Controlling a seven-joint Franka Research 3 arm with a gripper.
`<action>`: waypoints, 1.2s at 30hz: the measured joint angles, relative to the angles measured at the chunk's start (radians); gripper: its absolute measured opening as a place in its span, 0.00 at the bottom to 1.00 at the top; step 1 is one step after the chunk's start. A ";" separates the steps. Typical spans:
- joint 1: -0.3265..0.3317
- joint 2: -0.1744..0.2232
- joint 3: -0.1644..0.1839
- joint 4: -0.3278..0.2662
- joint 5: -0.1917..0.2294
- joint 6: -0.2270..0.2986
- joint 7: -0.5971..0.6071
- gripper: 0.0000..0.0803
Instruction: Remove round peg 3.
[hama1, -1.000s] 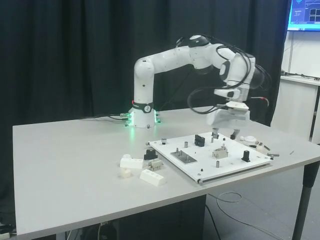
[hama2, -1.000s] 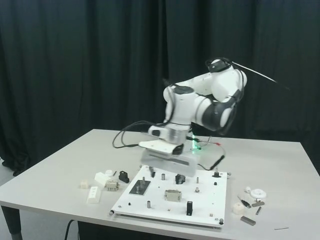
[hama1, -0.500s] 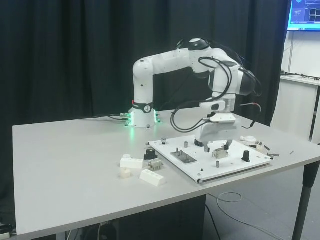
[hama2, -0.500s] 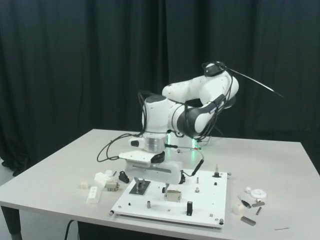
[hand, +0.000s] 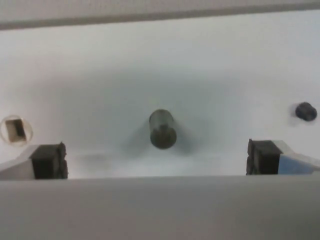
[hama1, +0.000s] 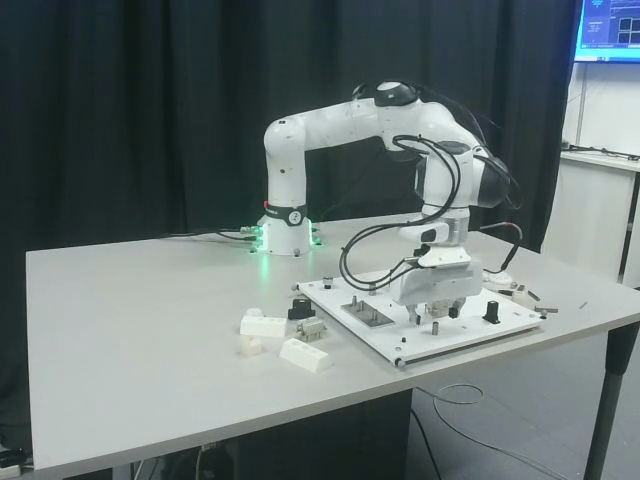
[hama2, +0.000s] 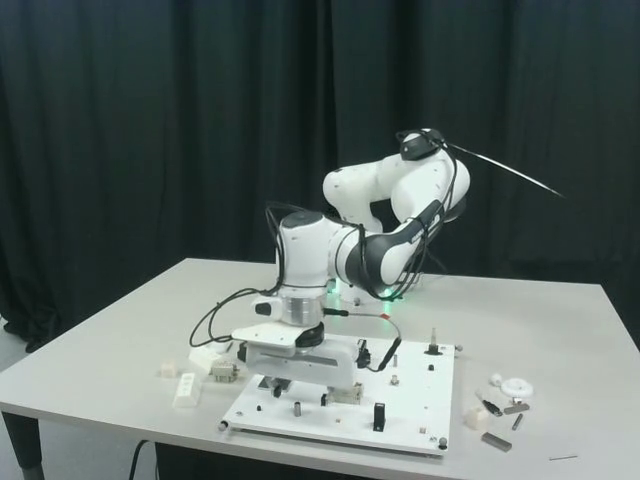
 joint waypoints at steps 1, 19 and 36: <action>-0.004 0.000 0.003 0.004 0.000 0.000 0.000 1.00; -0.063 0.009 0.044 0.061 0.008 0.008 0.001 1.00; -0.089 0.009 0.062 0.085 0.008 0.006 0.001 0.22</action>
